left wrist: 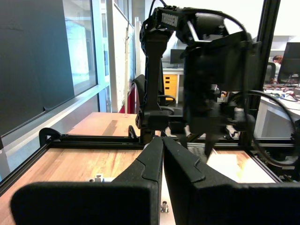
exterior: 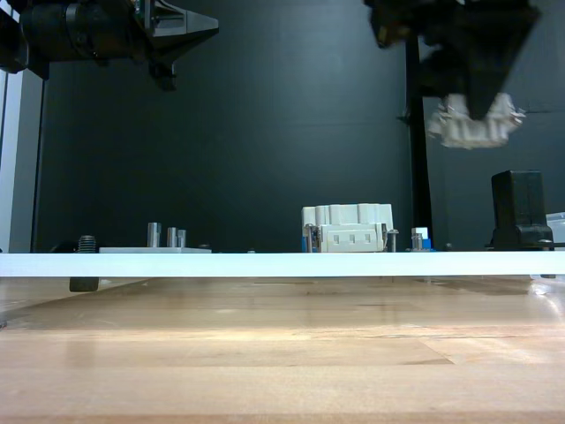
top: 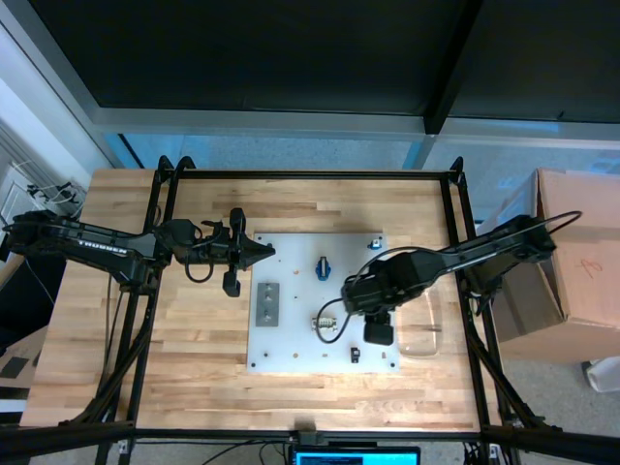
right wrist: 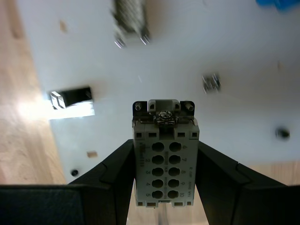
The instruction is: Remove the HAN10E connector from the taskboard and place in the container
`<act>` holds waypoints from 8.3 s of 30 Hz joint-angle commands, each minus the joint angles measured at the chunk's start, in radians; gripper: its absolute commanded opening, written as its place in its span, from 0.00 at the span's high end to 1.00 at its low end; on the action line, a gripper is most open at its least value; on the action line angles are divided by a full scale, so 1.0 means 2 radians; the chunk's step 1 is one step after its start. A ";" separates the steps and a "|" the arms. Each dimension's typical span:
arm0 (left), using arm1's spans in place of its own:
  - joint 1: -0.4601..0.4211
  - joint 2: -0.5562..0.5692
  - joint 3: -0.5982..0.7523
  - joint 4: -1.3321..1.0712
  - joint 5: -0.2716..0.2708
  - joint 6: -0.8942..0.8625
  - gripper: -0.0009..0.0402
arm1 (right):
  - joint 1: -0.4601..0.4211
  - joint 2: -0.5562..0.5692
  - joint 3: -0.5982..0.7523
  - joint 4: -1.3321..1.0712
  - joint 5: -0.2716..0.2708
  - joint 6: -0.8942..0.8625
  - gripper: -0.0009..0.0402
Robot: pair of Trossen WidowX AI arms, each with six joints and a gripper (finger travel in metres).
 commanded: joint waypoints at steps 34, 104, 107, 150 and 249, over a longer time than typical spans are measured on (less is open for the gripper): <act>0.000 0.000 0.000 0.000 0.000 0.000 0.98 | 0.051 -0.218 -0.284 0.041 0.001 0.166 0.98; 0.000 0.000 0.000 0.000 0.000 0.000 0.98 | 0.064 -0.214 -0.439 0.188 -0.004 0.232 0.98; 0.000 0.000 0.000 0.000 0.000 0.000 0.98 | 0.064 -0.214 -0.443 0.188 -0.004 0.232 0.98; 0.000 0.000 0.000 0.000 0.000 0.000 0.98 | 0.066 -0.215 -0.421 0.189 -0.004 0.233 0.72; 0.000 0.000 0.000 0.000 0.000 0.000 0.98 | -0.172 -0.234 -0.344 0.794 -0.017 -0.186 0.98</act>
